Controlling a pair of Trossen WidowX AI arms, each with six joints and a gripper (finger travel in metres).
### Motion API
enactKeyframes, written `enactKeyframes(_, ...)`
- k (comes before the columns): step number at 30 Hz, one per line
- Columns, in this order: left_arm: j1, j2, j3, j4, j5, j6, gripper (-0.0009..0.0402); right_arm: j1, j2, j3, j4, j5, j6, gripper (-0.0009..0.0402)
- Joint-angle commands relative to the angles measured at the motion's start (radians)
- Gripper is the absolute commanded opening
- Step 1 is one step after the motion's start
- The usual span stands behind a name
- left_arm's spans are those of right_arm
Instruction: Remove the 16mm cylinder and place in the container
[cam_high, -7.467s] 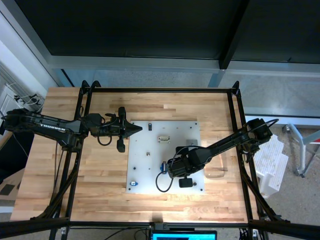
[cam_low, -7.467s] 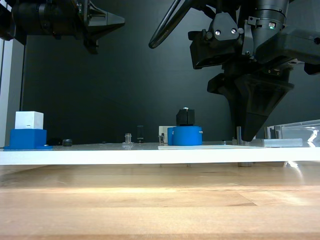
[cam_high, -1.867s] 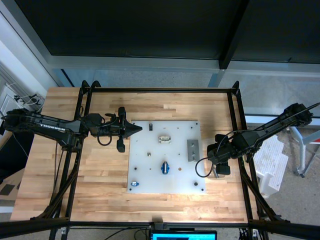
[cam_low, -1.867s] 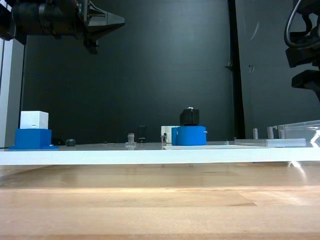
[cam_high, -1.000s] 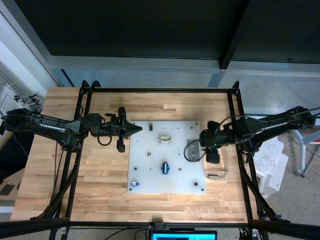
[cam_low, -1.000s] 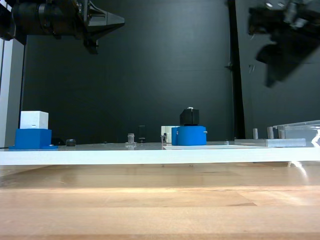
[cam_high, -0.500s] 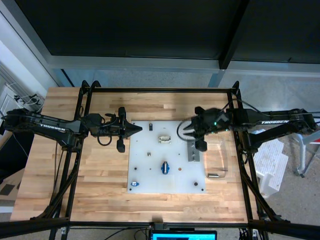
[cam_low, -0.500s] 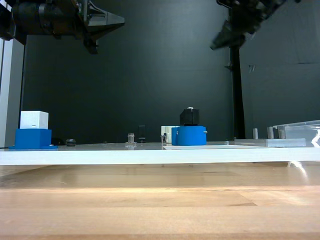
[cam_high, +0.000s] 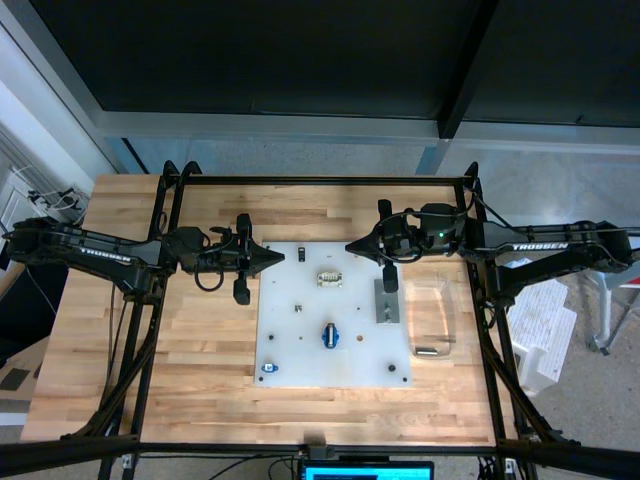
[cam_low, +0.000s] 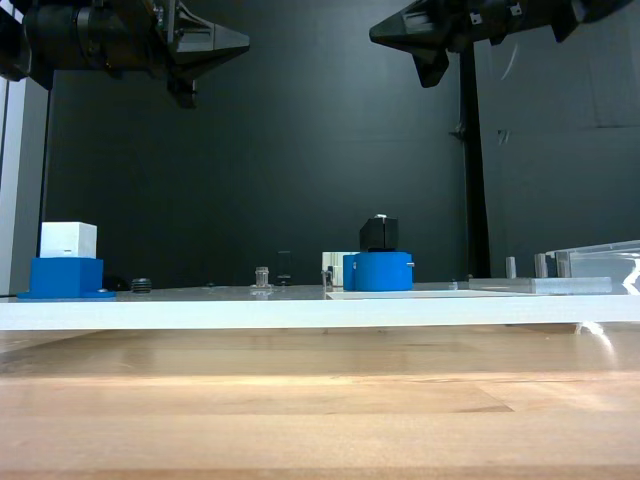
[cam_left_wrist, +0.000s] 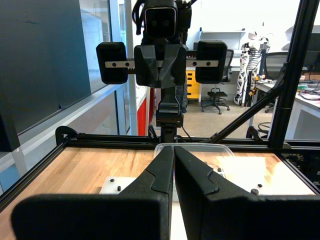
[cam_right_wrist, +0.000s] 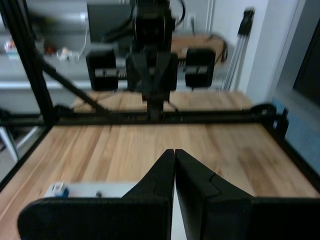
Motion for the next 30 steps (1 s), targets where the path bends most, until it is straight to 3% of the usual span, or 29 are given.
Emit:
enactKeyframes(1,0.000,0.000,0.000,0.000,0.000,0.000,0.0000,0.004,-0.003,-0.046,0.101,0.034,0.002,0.0000)
enactKeyframes(8,0.000,0.000,0.000,0.000,0.000,0.000,0.0000,0.016,-0.004,-0.143,0.280,0.034,-0.006,0.0000)
enactKeyframes(13,0.000,0.000,0.000,0.000,0.000,0.000,0.0000,0.021,-0.004,-0.193,0.369,-0.021,-0.006,0.0000)
enactKeyframes(15,0.000,0.000,0.000,0.000,0.000,0.000,0.0000,0.022,-0.004,-0.204,0.373,-0.027,-0.005,0.0000)
enactKeyframes(30,0.000,0.000,0.000,0.000,0.000,0.000,0.0000,0.023,-0.004,-0.232,0.391,-0.020,0.017,0.0000)
